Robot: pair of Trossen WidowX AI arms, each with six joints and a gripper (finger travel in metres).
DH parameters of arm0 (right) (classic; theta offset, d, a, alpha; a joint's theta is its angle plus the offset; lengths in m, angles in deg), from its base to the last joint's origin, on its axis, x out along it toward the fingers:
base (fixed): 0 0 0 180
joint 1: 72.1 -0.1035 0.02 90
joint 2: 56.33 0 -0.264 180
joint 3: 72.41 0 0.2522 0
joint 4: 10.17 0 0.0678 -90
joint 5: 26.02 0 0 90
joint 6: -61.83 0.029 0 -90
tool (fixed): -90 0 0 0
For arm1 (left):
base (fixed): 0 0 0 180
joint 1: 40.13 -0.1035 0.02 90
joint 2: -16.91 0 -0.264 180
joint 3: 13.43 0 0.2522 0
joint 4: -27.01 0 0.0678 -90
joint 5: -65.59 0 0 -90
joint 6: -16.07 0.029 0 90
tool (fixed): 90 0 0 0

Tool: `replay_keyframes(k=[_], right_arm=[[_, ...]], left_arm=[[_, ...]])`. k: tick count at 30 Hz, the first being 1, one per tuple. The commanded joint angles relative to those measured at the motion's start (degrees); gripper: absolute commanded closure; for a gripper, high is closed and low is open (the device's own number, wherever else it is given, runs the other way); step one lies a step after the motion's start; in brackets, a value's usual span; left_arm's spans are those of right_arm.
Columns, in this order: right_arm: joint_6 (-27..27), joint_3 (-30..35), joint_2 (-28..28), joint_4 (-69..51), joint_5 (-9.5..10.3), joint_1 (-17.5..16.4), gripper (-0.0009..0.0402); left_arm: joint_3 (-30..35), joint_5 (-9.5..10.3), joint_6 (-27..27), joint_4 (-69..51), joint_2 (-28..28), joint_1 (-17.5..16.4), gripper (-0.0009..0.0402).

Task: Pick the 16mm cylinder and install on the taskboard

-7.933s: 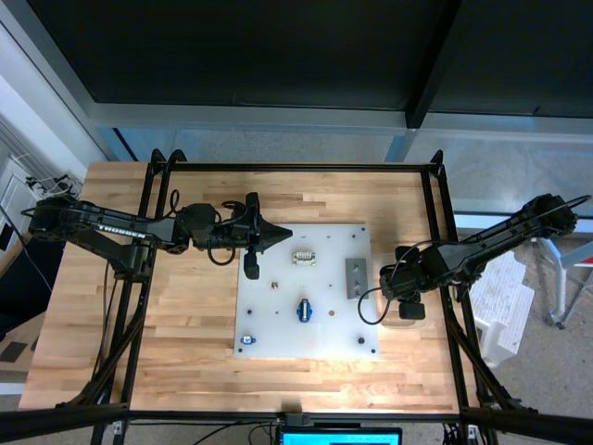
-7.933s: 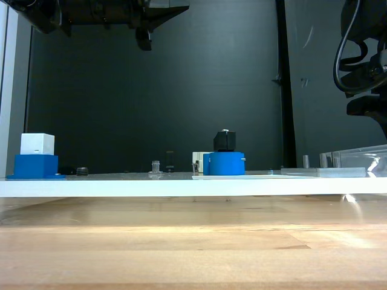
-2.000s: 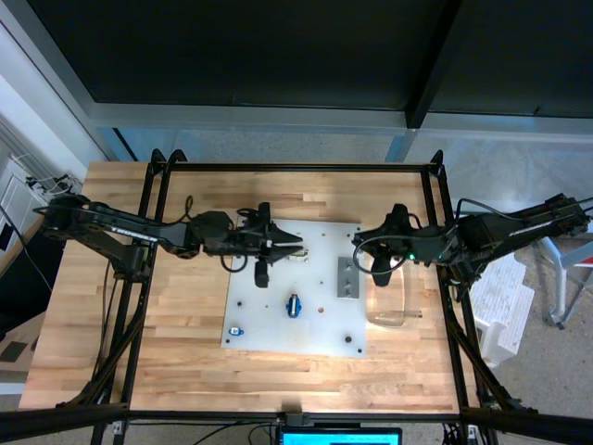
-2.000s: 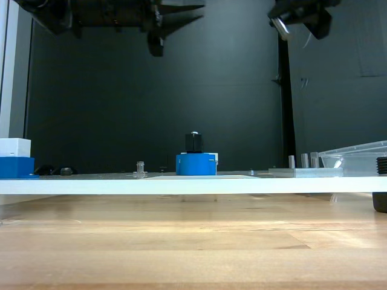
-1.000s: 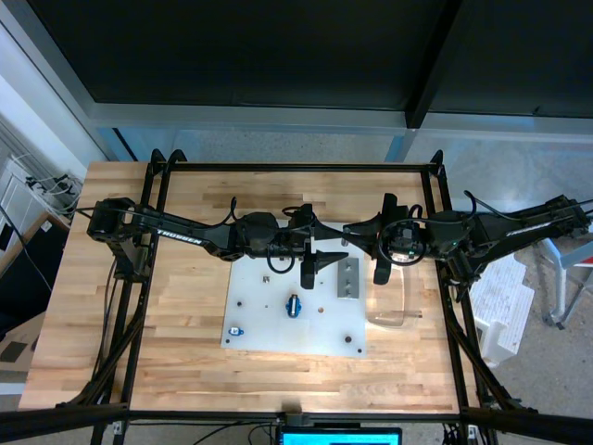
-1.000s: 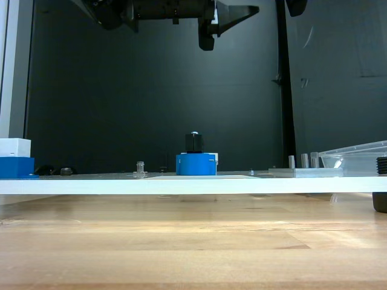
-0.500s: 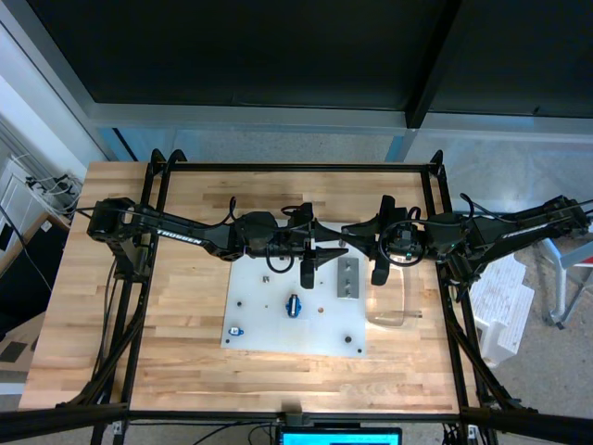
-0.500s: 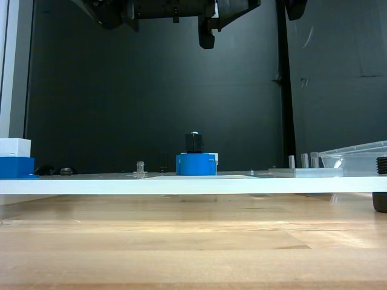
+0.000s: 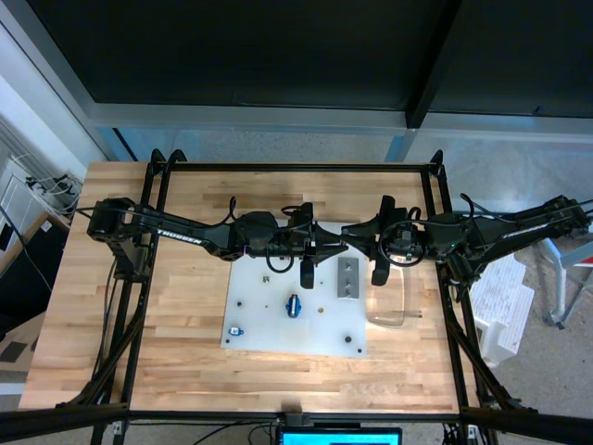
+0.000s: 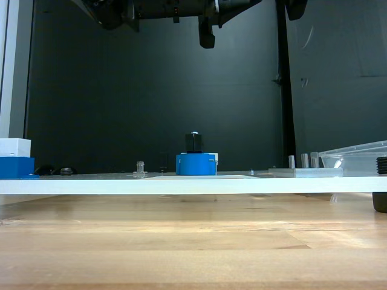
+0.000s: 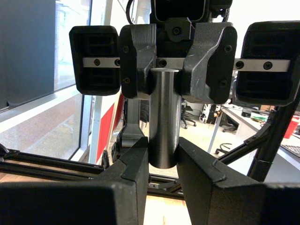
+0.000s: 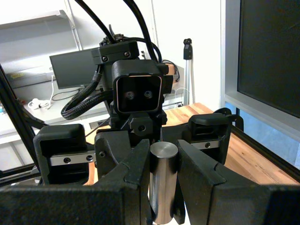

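Between the two grippers, off the board: the 16mm cylinder, a smooth, straight-sided peg of dark grey metal with a soft sheen down its length. End face flat, round and paler than the sides, with a fine bright rim, as shown in the right wrist view. No marks or grooves visible on it. Long axis along the line from one gripper to the other.

Left gripper reaching in from the left, its fingers clamped on one end of the peg. Right gripper reaching in from the right, fingers clenched on the other end. Both tips meeting nose to nose in mid-air over the far edge of the taskboard, well above it in the low view.

Below, on the white board: the grey block near its right side, the blue fitting near the middle. Clear tray just beside the board's right edge, on the wooden surface.
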Motion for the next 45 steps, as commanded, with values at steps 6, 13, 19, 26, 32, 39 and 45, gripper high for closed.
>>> replay_keyframes(k=[6,13,19,26,32,39,45], right_arm=[[0.15,0.07,0.02,-0.04,-0.09,0.00,0.0393],[0.22,0.07,0.02,-0.39,-0.04,-0.02,0.0343],[0.66,0.11,0.02,-0.42,-0.07,0.00,0.0241],[2.47,1.60,0.02,-3.30,1.16,-0.02,0.0165],[8.46,4.98,0.17,-15.61,6.49,0.00,0.0155],[13.57,10.51,4.68,-34.23,11.93,0.00,0.0155],[13.38,15.30,11.52,-41.51,14.97,0.02,0.0155]], left_arm=[[-0.02,-1.25,-0.07,-0.50,-0.02,0.00,0.0376],[-0.02,-1.31,-0.02,-0.55,-0.02,0.00,0.0392],[-0.02,-1.31,0.04,-1.05,-0.02,0.02,0.0388],[-0.02,-2.75,0.85,-7.39,-0.02,0.02,0.0393],[-0.02,-6.49,1.36,-17.46,-0.09,0.02,0.0393],[-0.02,-11.21,2.29,-26.45,-0.15,0.02,0.0393],[-0.02,-12.94,3.67,-30.93,-0.22,0.07,0.0392]])
